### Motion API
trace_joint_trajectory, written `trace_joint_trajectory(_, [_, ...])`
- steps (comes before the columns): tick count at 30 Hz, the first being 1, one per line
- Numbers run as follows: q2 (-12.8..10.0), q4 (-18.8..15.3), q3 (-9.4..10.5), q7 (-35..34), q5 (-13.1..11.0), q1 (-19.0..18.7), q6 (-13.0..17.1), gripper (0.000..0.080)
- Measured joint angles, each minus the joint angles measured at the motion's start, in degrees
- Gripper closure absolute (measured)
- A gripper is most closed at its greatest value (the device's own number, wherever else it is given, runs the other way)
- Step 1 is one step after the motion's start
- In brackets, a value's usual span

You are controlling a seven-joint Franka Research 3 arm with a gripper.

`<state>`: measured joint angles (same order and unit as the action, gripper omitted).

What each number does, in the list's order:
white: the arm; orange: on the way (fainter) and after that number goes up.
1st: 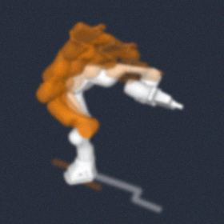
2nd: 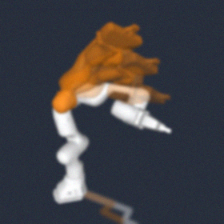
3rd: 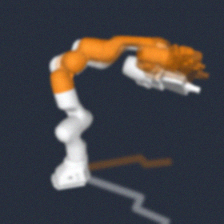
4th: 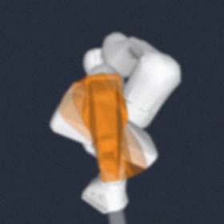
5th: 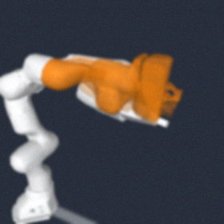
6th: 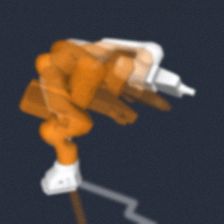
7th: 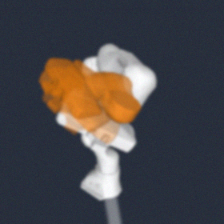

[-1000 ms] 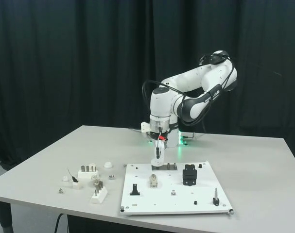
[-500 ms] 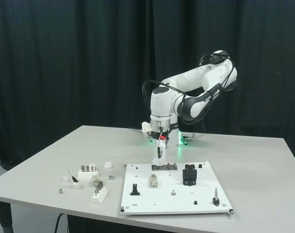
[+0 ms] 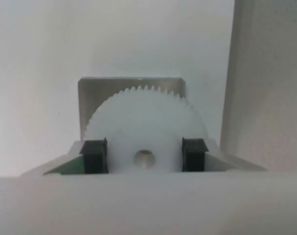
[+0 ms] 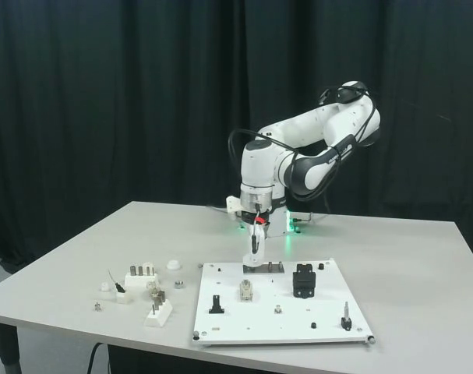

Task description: Insert large gear.

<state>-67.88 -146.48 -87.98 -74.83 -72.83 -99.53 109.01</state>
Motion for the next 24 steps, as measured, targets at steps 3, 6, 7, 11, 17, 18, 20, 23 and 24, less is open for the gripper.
trace_joint_trajectory(3, [-0.1,-0.1,0.02,0.0,-0.3,0.0,0.1,0.0476])
trace_joint_trajectory(6, [-0.2,-0.2,0.02,0.0,-0.7,0.0,0.2,0.0476])
trace_joint_trajectory(7, [-0.2,-0.2,0.03,0.0,-0.9,0.0,0.2,0.0476])
trace_joint_trajectory(11, [-0.3,-0.3,0.03,0.0,-1.3,0.1,0.3,0.0476])
trace_joint_trajectory(17, [-0.5,-0.4,0.02,0.0,-2.2,0.2,0.3,0.0476])
trace_joint_trajectory(18, [-0.5,-0.4,0.03,0.0,-2.2,0.2,0.3,0.0476])
trace_joint_trajectory(20, [-0.5,-0.4,0.03,0.0,-2.3,0.3,0.3,0.0476])
trace_joint_trajectory(23, [-0.6,-0.4,0.03,0.0,-2.6,0.4,0.3,0.0476])
trace_joint_trajectory(24, [-0.6,-0.4,0.03,0.0,-2.7,0.4,0.3,0.0476])
